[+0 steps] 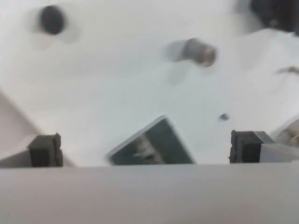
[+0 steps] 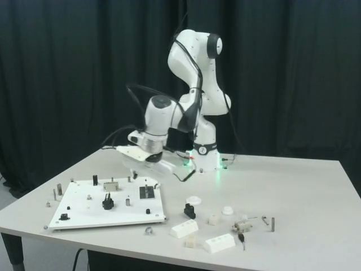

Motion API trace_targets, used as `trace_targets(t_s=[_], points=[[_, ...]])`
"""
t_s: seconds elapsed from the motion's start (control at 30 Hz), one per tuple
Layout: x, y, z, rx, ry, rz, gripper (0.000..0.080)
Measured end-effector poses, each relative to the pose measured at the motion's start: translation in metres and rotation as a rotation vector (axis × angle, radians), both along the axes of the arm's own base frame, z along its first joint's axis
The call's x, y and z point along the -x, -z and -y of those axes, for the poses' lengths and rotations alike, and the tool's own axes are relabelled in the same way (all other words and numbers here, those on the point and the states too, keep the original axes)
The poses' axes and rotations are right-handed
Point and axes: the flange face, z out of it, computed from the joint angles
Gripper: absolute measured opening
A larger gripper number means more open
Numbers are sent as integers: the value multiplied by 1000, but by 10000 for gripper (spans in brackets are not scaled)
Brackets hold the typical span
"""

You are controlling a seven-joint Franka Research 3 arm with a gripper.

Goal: Remove square peg 1.

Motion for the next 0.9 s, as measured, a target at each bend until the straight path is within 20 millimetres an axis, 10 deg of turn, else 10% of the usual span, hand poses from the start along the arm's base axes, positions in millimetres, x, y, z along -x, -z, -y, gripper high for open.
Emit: trace_targets(t_s=[0.9], points=[[25, 12, 139, -93, -291, 41, 800]])
